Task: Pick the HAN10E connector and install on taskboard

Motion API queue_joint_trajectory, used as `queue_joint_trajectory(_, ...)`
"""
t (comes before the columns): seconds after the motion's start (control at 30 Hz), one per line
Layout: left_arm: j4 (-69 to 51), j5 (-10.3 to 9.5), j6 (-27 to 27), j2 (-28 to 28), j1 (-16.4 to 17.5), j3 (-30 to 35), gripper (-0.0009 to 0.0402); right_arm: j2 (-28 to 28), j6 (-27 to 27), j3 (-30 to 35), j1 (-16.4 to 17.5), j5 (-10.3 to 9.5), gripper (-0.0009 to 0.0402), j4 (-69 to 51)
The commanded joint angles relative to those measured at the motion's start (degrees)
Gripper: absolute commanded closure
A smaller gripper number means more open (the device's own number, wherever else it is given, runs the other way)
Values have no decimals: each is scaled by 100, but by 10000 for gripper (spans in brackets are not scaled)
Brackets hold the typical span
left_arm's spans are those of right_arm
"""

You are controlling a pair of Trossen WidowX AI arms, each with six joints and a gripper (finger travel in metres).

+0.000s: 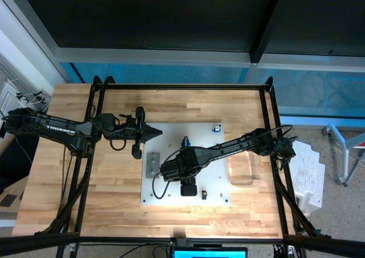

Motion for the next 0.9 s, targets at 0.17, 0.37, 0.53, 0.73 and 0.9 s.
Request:
queue_joint_trajectory(0.17,0,0,2,0,0,0,392,-4,-57,-129,-7,-15,384,142)
queue_joint_trajectory(0.37,0,0,2,0,0,0,392,-4,-52,-166,-7,-125,384,177)
queue_joint_trajectory(0.53,0,0,2,0,0,0,392,-4,-74,-166,-7,-98,384,197)
queue_joint_trajectory(0.73,0,0,2,0,2,0,392,-4,-70,-201,-11,-98,384,210)
queue_joint_trajectory(0.9,0,0,2,0,0,0,392,-4,-72,-210,-13,-98,384,221)
